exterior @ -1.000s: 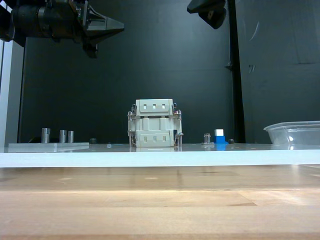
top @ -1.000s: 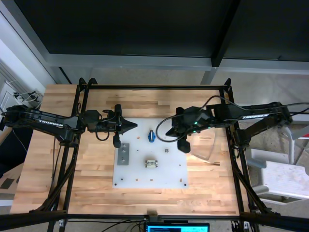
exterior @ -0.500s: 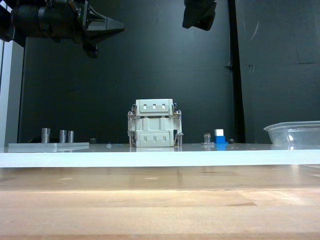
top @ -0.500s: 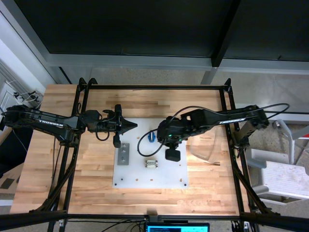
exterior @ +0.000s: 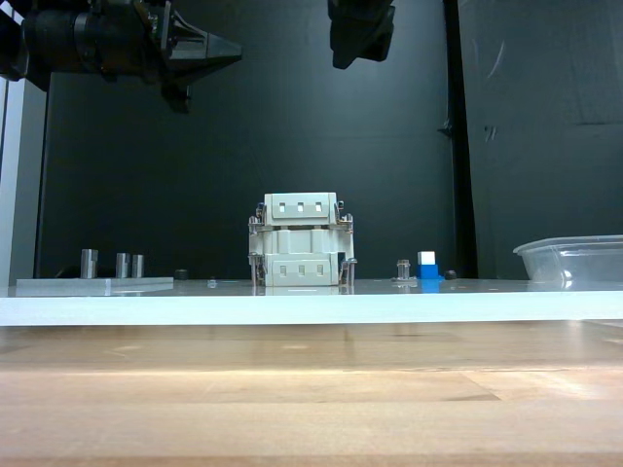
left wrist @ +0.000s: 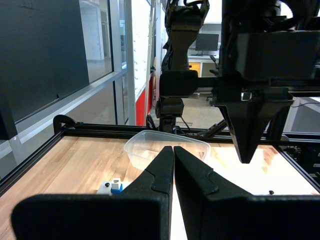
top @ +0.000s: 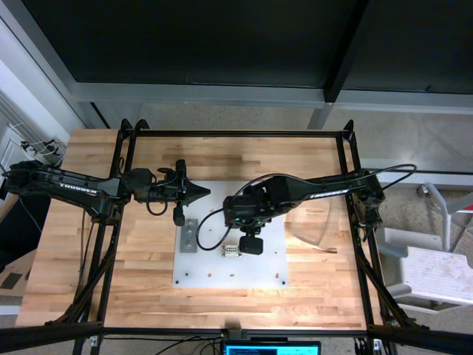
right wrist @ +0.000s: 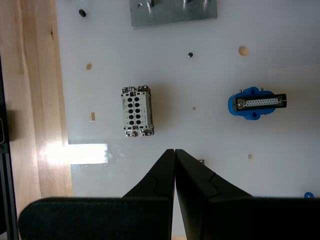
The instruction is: Remove the HAN10-E connector and place it in the container
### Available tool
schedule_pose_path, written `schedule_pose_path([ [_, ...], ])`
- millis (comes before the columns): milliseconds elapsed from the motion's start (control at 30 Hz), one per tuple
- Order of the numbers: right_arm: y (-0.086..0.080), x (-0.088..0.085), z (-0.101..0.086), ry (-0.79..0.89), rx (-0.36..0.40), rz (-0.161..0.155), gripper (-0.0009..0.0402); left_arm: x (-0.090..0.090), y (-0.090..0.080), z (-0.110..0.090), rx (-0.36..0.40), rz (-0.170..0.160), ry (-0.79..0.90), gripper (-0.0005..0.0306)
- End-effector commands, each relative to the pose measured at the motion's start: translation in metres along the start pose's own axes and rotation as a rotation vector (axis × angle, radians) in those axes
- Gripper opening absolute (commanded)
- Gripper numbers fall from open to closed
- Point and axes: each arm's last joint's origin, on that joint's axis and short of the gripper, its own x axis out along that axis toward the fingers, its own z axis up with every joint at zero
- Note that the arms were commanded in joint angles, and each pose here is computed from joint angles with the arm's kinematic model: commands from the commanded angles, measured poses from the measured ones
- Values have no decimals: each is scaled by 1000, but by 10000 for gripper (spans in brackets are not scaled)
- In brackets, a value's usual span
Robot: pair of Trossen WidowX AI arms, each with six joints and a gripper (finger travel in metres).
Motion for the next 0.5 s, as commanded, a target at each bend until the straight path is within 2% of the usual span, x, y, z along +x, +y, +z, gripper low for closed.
schedule_pose_path([
  [33, 4, 6, 7, 28, -14, -5, 0, 0, 0, 0, 0, 0, -1, 0],
  [333, 14, 28, 19, 57, -43, -7, 5, 0, 0, 0, 0, 0, 0, 0],
  [500, 19, 41, 20, 94, -50, 19, 42, 0, 0, 0, 0, 0, -1, 0],
])
